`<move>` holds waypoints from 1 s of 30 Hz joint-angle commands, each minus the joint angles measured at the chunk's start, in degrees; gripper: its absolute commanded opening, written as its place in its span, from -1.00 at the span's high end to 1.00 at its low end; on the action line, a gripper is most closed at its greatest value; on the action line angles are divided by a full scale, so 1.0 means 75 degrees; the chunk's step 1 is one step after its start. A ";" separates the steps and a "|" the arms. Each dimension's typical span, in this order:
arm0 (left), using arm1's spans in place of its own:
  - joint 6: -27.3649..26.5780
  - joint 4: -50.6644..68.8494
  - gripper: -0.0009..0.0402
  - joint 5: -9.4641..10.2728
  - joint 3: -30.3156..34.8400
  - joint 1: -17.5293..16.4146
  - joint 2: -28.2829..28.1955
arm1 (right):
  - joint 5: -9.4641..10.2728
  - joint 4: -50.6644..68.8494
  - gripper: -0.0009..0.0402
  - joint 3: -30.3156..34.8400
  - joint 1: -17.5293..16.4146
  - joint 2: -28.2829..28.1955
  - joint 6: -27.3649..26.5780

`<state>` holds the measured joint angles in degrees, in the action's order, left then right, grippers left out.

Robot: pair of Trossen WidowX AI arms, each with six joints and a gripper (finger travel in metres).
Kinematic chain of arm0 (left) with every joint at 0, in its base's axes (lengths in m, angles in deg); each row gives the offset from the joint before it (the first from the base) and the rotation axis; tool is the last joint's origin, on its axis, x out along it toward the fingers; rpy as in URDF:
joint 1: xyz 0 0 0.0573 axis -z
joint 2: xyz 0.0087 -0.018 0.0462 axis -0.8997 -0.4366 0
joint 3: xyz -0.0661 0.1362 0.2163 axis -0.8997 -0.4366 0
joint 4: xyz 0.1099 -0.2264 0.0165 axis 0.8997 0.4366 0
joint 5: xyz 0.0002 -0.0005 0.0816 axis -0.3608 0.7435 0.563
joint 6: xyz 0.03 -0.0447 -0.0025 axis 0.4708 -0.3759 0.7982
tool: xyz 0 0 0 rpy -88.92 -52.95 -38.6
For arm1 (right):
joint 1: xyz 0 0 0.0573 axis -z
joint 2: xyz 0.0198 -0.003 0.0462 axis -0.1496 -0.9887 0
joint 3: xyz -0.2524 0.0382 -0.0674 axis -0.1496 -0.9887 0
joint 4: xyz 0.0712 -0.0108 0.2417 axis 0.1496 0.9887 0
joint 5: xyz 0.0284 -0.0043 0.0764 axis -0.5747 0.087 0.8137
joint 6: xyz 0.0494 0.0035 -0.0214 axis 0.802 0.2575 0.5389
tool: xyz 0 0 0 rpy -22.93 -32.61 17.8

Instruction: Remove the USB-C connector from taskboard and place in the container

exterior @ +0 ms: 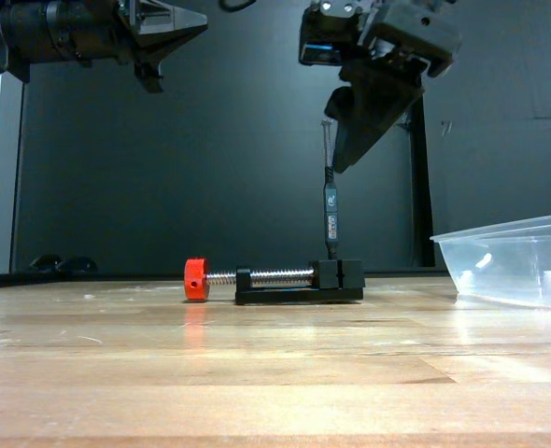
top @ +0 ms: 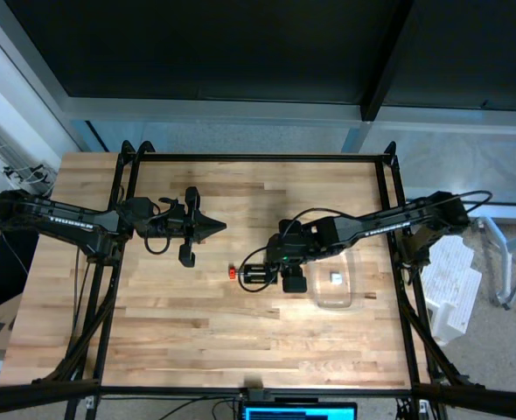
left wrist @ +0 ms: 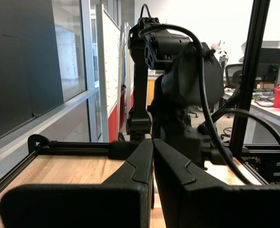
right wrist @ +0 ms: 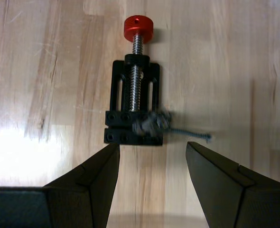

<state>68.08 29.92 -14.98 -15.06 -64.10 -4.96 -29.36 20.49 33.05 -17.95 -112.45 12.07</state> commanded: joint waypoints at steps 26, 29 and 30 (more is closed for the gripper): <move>0.0000 0.0000 0.96 -0.0003 0.0003 -0.0003 -0.0003 | 0.0128 -0.0087 0.47 0.0431 -0.0029 -0.0793 -0.0070; 0.0000 -0.0003 0.96 -0.0003 0.0003 -0.0003 -0.0003 | 0.0128 -0.0082 0.58 0.0431 -0.0020 -0.0793 -0.0073; 0.0000 -0.0003 0.96 -0.0003 0.0003 0.0000 -0.0003 | 0.0128 -0.0079 0.61 0.0431 -0.0017 -0.0793 -0.0076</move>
